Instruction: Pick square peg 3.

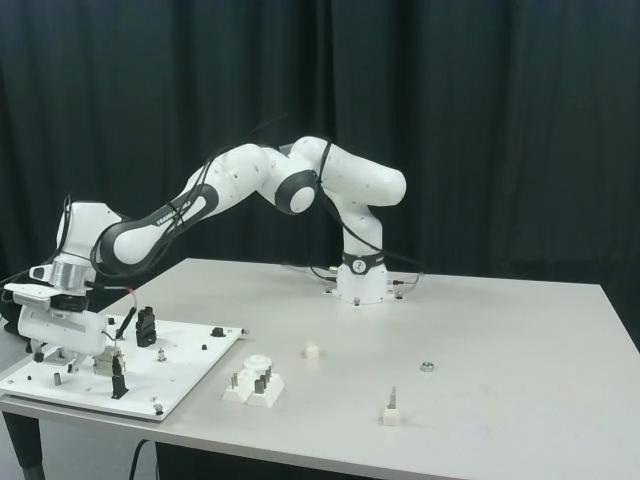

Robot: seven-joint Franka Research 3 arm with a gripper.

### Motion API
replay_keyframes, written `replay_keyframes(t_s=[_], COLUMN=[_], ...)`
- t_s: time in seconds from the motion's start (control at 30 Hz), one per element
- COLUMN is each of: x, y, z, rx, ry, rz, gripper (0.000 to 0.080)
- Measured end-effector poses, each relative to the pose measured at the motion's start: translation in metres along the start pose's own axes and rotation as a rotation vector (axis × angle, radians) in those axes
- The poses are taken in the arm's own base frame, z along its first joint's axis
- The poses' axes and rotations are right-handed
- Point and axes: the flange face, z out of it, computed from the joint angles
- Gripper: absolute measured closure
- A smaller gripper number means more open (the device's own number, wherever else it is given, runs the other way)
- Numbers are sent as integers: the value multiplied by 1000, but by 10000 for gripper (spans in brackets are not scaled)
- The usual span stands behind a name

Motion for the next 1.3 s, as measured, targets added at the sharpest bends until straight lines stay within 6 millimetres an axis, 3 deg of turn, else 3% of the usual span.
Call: replay_keyframes(t_s=[0.13, 0.17, 1.3], x=[2, 2, 9], y=[-1, -1, -15], z=[-5, -6, -36], rx=[2, 3, 27], ry=[-6, -7, -46], rz=[1, 1, 46], gripper=[46, 4, 3])
